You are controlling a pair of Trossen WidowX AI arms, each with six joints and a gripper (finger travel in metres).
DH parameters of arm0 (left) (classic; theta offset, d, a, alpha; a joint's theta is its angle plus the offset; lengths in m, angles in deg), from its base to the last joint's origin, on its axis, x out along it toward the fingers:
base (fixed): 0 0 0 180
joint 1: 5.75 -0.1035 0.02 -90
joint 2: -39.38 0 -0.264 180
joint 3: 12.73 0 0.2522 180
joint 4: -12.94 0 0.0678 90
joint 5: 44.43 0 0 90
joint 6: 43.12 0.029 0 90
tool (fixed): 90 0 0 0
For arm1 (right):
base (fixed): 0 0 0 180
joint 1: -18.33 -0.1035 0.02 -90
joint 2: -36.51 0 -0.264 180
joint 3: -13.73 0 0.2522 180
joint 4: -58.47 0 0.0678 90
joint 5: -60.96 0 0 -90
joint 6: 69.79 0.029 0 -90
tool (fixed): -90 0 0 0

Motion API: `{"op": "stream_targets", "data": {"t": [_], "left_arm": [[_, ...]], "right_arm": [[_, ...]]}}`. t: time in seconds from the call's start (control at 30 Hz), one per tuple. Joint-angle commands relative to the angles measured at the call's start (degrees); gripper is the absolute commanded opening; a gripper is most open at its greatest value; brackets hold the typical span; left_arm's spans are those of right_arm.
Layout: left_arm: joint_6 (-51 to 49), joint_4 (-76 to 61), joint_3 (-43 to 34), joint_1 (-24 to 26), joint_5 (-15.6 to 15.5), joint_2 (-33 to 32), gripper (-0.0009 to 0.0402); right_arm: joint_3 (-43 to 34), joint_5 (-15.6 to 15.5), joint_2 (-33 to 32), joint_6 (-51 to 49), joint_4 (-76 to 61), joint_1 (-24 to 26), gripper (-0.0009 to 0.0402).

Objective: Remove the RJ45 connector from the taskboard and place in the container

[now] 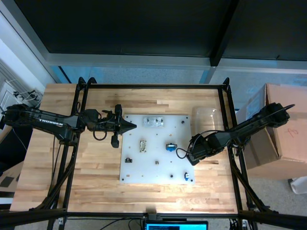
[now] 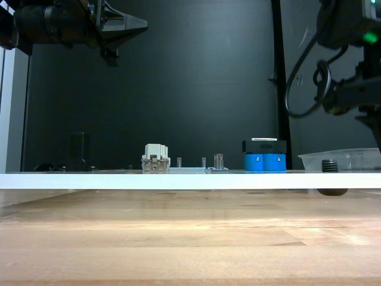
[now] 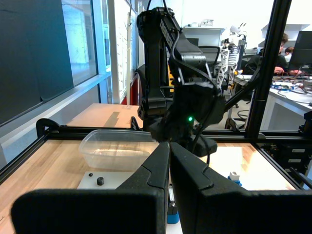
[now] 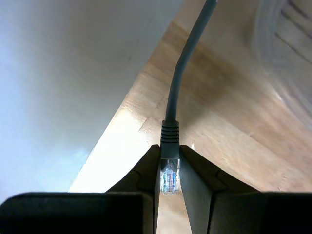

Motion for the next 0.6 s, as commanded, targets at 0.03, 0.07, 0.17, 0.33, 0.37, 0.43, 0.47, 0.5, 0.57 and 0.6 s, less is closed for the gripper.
{"op": "stream_targets", "data": {"t": [0.03,0.07,0.17,0.33,0.37,0.43,0.47,0.5,0.57,0.6], "left_arm": [[0.02,0.02,-0.02,0.0,0.0,-0.02,0.0],[0.02,0.02,-0.02,-0.02,0.02,-0.02,0.0],[0.02,0.02,-0.02,0.0,0.02,-0.02,0.0],[0.02,0.04,-0.02,-0.02,0.0,-0.02,0.0],[0.02,0.02,-0.02,0.0,0.02,-0.02,0.0],[0.02,0.02,-0.02,-0.02,0.02,-0.02,0.0],[0.02,0.02,-0.02,0.0,0.0,-0.02,0.0],[0.02,0.02,-0.02,-0.02,0.0,-0.02,0.0],[0.02,0.02,-0.02,0.0,0.0,-0.02,0.0],[0.02,0.02,-0.02,0.0,0.02,-0.02,0.0]], "right_arm": [[-2.62,1.38,1.92,-1.31,-2.89,0.09,0.0],[-3.37,2.29,2.56,-1.62,-3.98,0.26,0.0],[-5.27,4.7,4.07,-2.27,-7.52,1.25,0.0],[-5.79,5.81,6.69,-4.02,-11.13,4.22,0.0],[-5.79,6.25,7.17,-4.48,-11.58,4.96,0.0],[-5.77,7.3,8.04,-5.81,-12.85,6.69,0.0],[-5.66,7.34,8.52,-6.23,-13.75,7.69,0.0],[-5.49,7.32,8.94,-6.75,-14.6,8.87,0.0],[-4.81,7.63,9.79,-7.61,-16.48,11.37,0.0001],[-4.31,7.63,10.23,-9.09,-17.14,12.57,0.0002]]}}
